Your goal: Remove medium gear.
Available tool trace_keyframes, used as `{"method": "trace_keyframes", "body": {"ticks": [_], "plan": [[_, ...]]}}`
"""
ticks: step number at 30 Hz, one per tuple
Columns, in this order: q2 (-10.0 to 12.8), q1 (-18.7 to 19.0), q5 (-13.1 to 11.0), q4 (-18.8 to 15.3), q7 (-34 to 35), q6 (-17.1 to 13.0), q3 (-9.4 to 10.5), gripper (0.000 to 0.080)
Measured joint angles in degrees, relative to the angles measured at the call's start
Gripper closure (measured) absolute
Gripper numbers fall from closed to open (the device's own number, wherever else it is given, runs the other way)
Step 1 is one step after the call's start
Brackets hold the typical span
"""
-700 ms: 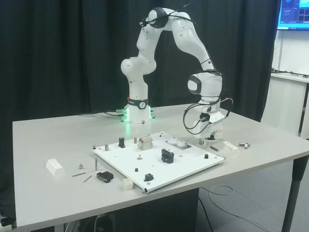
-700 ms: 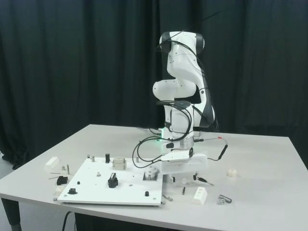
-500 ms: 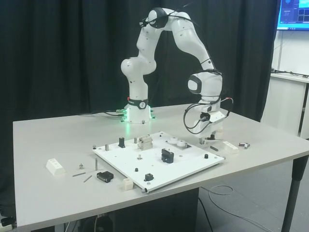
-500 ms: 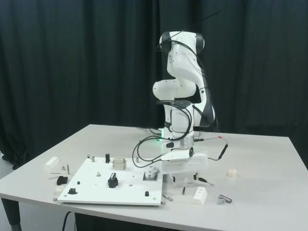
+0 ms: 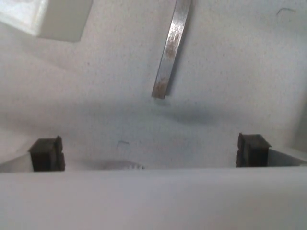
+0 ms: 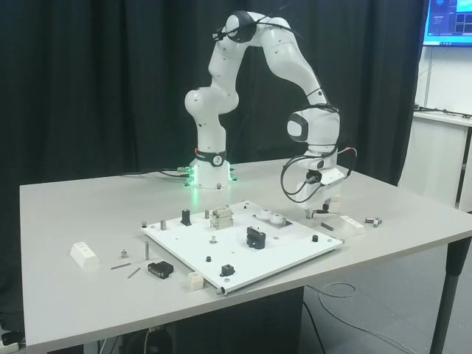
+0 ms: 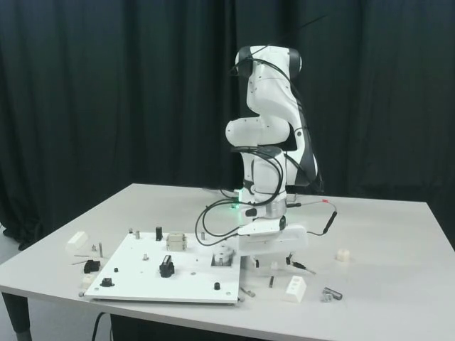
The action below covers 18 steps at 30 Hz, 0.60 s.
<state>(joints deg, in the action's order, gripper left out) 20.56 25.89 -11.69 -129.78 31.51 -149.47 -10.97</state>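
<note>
Wrist view: the hand (image 5: 148,153) hangs just above the grey table (image 5: 230,62), its two black fingertips (image 5: 47,154) wide apart with nothing between them. A metal bar (image 5: 169,48) lies on the table beyond them, near a white block (image 5: 53,17) (only partly in frame). First room view: the hand sits just off the white board's (image 6: 243,247) edge; two white gears (image 6: 270,217) remain seated on the board.
</note>
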Motion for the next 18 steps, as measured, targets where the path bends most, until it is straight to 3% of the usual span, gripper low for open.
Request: {"method": "trace_keyframes", "body": {"ticks": [11, 18], "plan": [[-0.55, -0.06, 0.07, 0.40, 0.00, 0.00, -0.28, 0.0003], [-1.33, -0.07, 1.37, 0.84, 0.00, 0.52, -1.72, 0.0003]]}}
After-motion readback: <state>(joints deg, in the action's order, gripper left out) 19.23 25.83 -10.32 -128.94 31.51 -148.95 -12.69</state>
